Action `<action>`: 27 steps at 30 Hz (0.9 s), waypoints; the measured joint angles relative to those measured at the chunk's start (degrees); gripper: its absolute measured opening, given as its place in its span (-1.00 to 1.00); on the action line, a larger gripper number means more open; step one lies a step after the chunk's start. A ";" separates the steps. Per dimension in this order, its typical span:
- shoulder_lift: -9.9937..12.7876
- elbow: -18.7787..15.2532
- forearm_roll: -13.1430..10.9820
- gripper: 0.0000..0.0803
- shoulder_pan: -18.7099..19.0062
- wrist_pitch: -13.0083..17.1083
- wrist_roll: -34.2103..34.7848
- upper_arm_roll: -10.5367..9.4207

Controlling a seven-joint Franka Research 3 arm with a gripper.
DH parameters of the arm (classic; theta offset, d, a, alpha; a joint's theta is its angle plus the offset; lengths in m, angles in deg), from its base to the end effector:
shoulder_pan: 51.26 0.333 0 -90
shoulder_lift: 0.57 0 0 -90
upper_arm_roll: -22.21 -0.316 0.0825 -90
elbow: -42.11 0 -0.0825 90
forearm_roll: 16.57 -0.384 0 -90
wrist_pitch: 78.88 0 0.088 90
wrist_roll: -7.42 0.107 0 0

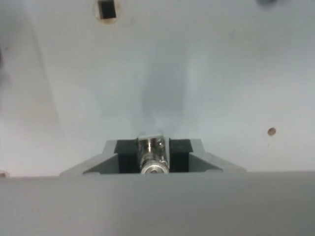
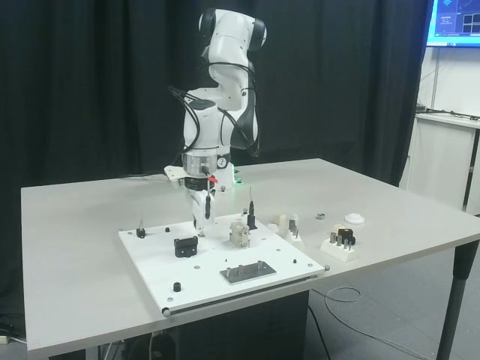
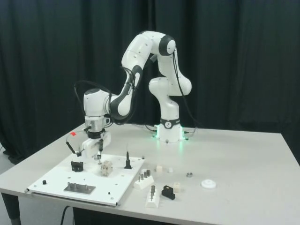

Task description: Insert BNC.

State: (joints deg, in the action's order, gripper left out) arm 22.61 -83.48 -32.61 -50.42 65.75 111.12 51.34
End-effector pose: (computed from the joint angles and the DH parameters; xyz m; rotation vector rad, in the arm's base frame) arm 0.4872 -0.2682 0.2206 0.9816 -2.9552 0.0281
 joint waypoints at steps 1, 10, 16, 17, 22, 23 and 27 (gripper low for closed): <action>0.00 0.00 0.12 -0.69 0.00 0.00 0.10 0.01; 0.03 0.00 1.08 -0.69 0.00 0.00 0.77 0.03; 0.19 0.00 1.08 -0.69 0.00 0.05 0.77 0.04; 0.23 0.00 1.08 -0.69 0.00 0.09 0.77 0.05; 0.50 0.00 1.08 -0.69 0.00 0.32 0.77 0.13; 0.55 0.00 1.09 -0.69 0.00 0.38 0.77 0.15; 0.70 0.00 1.09 -0.69 0.00 0.53 0.77 0.24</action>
